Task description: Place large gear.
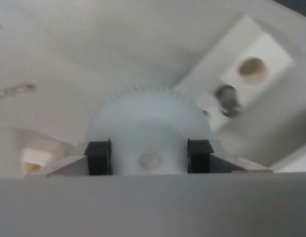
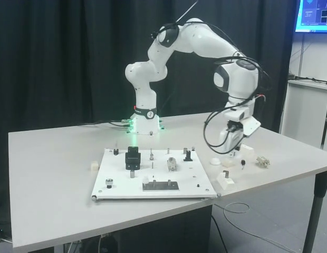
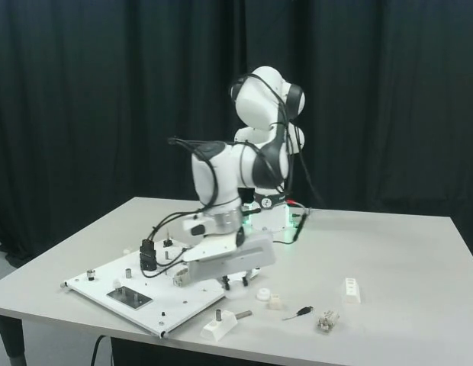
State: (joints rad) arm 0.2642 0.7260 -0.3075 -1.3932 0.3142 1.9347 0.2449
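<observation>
In the wrist view the large white gear [image 1: 148, 118] sits between my two black finger pads [image 1: 99, 158], which press on either side of its raised hub. The toothed rim shows beyond the pads. My gripper [image 1: 149, 157] is shut on the gear. In the room views the gripper [image 2: 228, 153] [image 3: 235, 284] hangs low over the grey table, off the right end of the white assembly board [image 2: 116, 179] [image 3: 99, 282]. The gear itself is hard to make out there.
A white block with a hole [image 1: 271, 49] [image 2: 225, 182] [image 3: 218, 326] and a metal peg [image 1: 227, 98] lies just beyond the gear. A small white round part [image 2: 214, 162] [image 3: 262, 294], a white block [image 2: 248, 149] and a metal part [image 2: 262, 162] lie nearby.
</observation>
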